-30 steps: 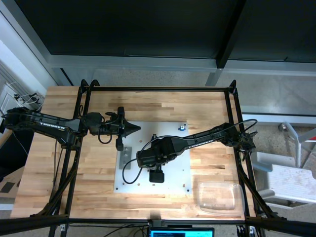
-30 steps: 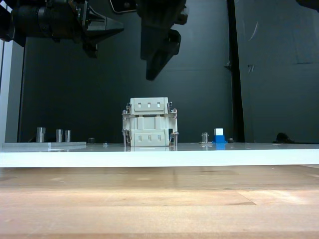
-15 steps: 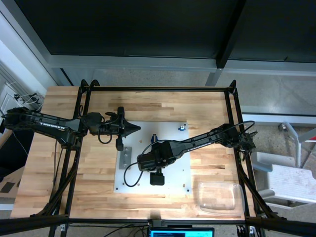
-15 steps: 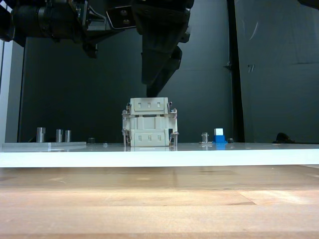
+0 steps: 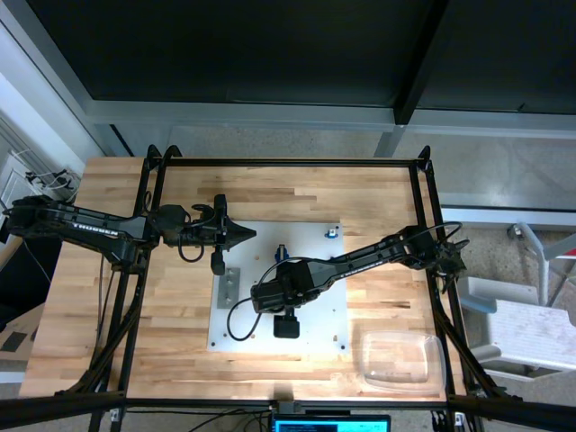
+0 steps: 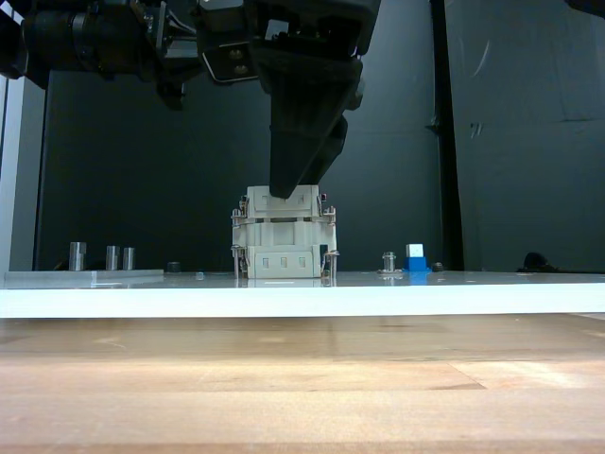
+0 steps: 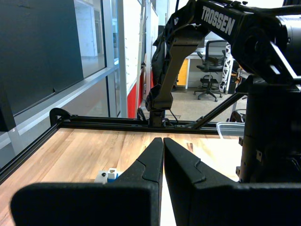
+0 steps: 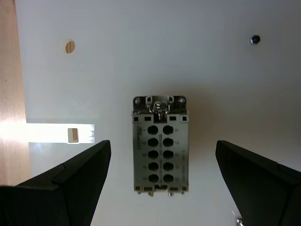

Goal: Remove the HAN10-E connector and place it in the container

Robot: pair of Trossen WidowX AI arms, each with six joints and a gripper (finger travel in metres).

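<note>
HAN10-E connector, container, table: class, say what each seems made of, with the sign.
HAN10-E connector: likely moulded plastic, matt beige-grey, with shiny metal clips. Container: clear glossy plastic; wood shows through. Table: wood, plank grain visible. Right tool, open, hangs over the connector; left tool, shut, hovers over the board's far left corner.

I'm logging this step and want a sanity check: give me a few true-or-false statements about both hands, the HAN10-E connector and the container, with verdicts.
1. The right hand is open, its fingers on either side of the HAN10-E connector without touching it. True.
2. The connector lies in the container. False: it sits on the white board; the container stands on the table's near right part.
3. The left hand is shut, held high over the board's far left part. True.
4. The blue piece is between the right hand's fingers. False: it stands apart, near the board's far edge.
</note>
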